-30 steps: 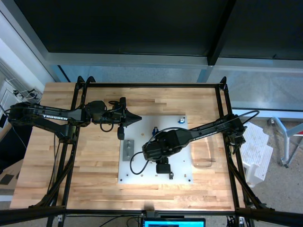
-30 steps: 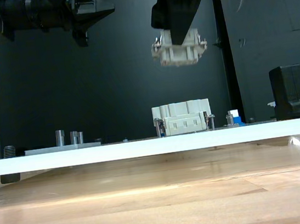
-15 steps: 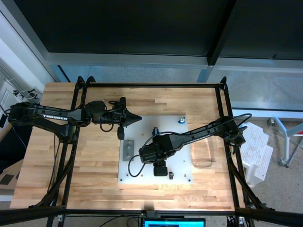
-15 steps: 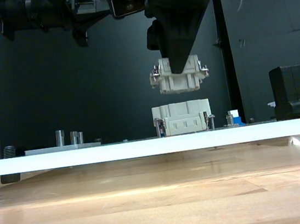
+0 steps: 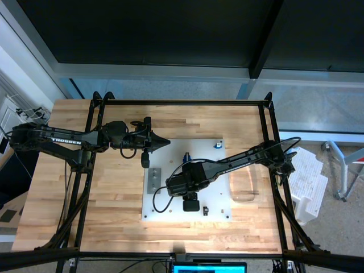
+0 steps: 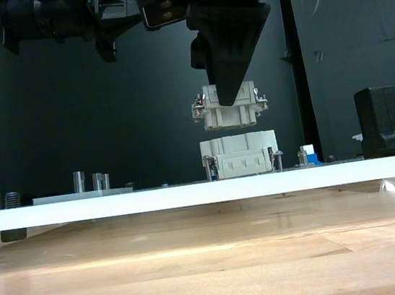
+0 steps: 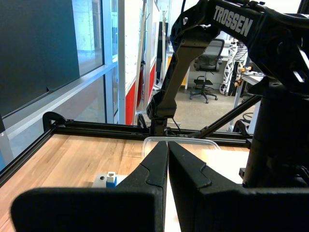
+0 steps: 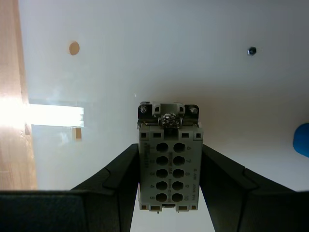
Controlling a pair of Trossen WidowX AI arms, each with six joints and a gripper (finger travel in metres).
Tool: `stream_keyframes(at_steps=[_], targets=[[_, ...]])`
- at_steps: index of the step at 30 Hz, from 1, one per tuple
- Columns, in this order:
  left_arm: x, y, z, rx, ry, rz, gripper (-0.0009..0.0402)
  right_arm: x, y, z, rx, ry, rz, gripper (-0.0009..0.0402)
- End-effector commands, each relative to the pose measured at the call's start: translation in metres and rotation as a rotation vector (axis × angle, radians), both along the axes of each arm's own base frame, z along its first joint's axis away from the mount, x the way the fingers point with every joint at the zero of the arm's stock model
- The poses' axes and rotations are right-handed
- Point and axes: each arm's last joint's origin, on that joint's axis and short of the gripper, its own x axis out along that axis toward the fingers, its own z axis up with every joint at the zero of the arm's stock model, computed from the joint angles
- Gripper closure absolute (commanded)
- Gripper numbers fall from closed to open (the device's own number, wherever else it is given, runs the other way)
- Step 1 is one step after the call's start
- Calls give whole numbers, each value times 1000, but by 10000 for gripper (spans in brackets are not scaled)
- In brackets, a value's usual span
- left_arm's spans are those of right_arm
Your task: Pick the HAN10E connector and install on the hub
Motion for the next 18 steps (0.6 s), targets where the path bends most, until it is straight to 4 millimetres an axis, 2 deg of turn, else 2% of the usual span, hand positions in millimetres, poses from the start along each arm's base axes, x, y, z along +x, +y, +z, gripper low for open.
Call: stream_keyframes(at_steps=[1,18], targets=[[0,0,0,0,0,0,393,2,1,-3,9,5,1,330],[0,0,0,0,0,0,393,2,1,-7,3,21,-3,330]])
